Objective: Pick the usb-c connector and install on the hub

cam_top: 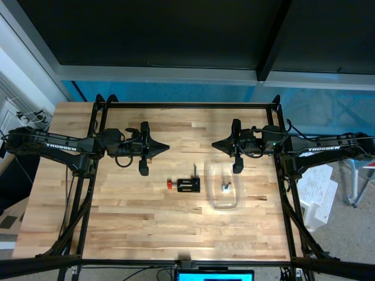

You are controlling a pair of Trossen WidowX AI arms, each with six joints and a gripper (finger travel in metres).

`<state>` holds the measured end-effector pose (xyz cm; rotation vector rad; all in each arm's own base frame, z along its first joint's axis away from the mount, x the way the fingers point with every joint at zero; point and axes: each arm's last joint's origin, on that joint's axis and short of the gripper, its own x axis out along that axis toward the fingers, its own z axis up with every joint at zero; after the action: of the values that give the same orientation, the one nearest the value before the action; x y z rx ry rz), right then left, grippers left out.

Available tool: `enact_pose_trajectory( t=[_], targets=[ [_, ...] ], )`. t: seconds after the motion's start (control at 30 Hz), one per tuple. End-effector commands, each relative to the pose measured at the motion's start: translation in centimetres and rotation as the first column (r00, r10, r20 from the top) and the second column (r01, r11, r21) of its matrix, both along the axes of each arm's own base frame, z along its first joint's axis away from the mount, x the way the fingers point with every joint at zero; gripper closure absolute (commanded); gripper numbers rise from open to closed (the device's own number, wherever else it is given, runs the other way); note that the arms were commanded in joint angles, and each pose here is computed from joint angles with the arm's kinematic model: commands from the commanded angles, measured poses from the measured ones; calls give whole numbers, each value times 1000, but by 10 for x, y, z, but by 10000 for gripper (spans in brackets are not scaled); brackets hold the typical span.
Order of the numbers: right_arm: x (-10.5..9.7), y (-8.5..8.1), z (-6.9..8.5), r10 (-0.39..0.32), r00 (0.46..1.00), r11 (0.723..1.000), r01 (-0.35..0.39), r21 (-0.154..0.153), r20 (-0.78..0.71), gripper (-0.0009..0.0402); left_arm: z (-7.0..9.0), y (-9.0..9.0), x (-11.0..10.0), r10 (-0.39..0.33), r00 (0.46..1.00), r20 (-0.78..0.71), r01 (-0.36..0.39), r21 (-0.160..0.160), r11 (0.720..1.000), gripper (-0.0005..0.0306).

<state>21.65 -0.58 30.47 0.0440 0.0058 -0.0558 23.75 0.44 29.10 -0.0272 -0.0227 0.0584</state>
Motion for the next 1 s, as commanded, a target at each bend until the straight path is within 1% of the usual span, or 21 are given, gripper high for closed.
enact_pose_trajectory(
  t=[0.03, 0.47, 0.57, 0.6, 0.67, 0.87, 0.97, 1.0],
  targets=[
    [0, 0, 0, 1, 1000, 1000, -1, 1, 0, 393, 0, 0, 0, 0, 1000, 1, 0, 0, 1000, 300],
    [0, 1, 0, 3, 1000, 1000, -3, 1, 0, 393, 0, 0, 0, 0, 1000, 1, 0, 0, 1000, 300],
    [0, 1, 0, 7, 1000, 1000, -7, 5, 0, 393, 0, 0, 0, 0, 1000, 1, 0, 0, 1000, 300],
    [0, 1, 0, 8, 1000, 1000, -8, 19, 1, 393, 0, 0, 0, 0, 1000, 1, 0, 0, 1000, 300],
    [0, 1, 2, 9, 1000, 998, -9, 57, -4, 393, 0, 0, 0, 0, 1000, 1, 0, 0, 1000, 300],
    [-1, 7, 6, 30, 986, 998, -21, 57, -167, 393, 0, 0, 0, 0, 1000, 1, 0, 0, 1000, 300],
    [-3, 11, 9, 47, 966, 997, -31, 67, -254, 393, 0, 0, 0, 0, 1000, 1, 0, 0, 1000, 300],
    [-3, 12, 9, 51, 958, 997, -31, 78, -283, 393, 0, 0, 0, 0, 1000, 1, 0, 0, 1000, 300]
  ],
)
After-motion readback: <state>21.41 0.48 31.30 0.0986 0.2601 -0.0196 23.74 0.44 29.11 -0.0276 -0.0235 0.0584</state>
